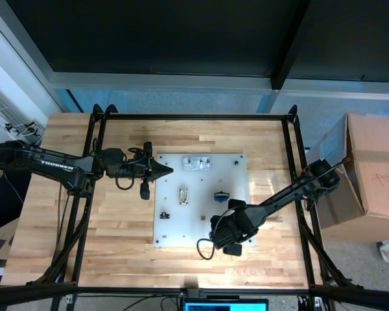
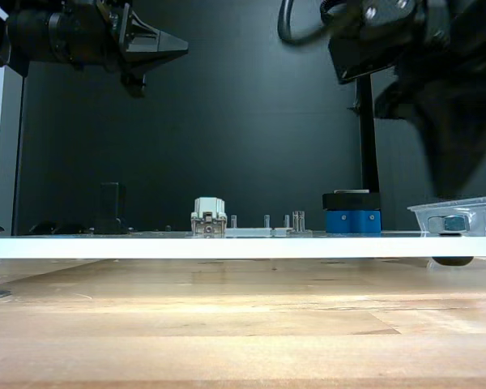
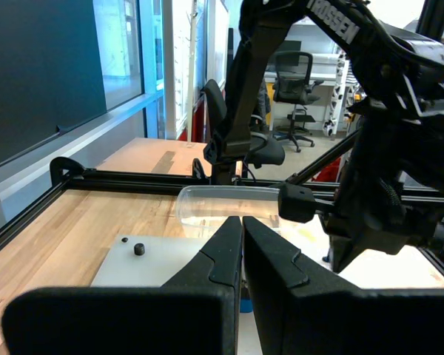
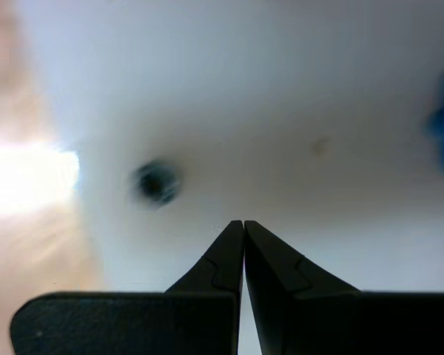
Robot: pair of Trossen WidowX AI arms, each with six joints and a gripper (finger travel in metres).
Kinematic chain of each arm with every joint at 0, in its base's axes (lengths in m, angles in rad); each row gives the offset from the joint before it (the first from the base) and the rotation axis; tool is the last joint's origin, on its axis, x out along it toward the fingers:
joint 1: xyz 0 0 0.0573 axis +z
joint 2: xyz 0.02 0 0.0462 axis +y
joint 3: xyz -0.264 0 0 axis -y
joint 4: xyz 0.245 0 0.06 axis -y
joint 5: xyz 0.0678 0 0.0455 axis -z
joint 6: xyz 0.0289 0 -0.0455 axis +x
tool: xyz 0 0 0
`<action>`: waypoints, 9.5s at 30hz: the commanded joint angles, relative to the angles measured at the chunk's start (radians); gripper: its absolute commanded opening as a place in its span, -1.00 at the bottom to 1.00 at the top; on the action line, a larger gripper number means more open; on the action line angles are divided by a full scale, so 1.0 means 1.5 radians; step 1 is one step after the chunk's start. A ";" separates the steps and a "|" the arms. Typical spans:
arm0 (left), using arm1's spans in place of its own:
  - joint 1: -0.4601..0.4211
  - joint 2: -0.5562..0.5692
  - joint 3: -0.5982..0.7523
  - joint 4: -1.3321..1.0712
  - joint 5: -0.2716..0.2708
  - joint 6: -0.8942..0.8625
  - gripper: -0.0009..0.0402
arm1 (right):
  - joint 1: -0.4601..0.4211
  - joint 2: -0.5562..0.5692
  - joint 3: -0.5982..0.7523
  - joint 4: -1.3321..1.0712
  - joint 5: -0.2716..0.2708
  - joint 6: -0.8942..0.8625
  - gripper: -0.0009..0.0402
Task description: Unfasten the M12 nut and place it in the container
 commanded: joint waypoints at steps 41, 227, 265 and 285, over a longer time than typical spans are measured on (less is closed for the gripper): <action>0.000 0.000 0.000 0.001 0.000 0.000 -0.96 | -0.004 0.020 0.031 0.049 -0.112 -0.014 -0.96; 0.000 0.000 0.000 -0.021 0.000 0.000 -0.96 | -0.022 0.056 0.052 0.060 -0.044 0.505 0.18; 0.000 0.000 0.000 -0.021 0.000 0.000 -0.96 | -0.023 0.068 0.052 0.051 -0.096 0.039 -0.90; 0.000 0.000 0.000 -0.021 0.000 0.000 -0.96 | -0.023 0.013 0.052 0.032 -0.090 -0.346 -0.90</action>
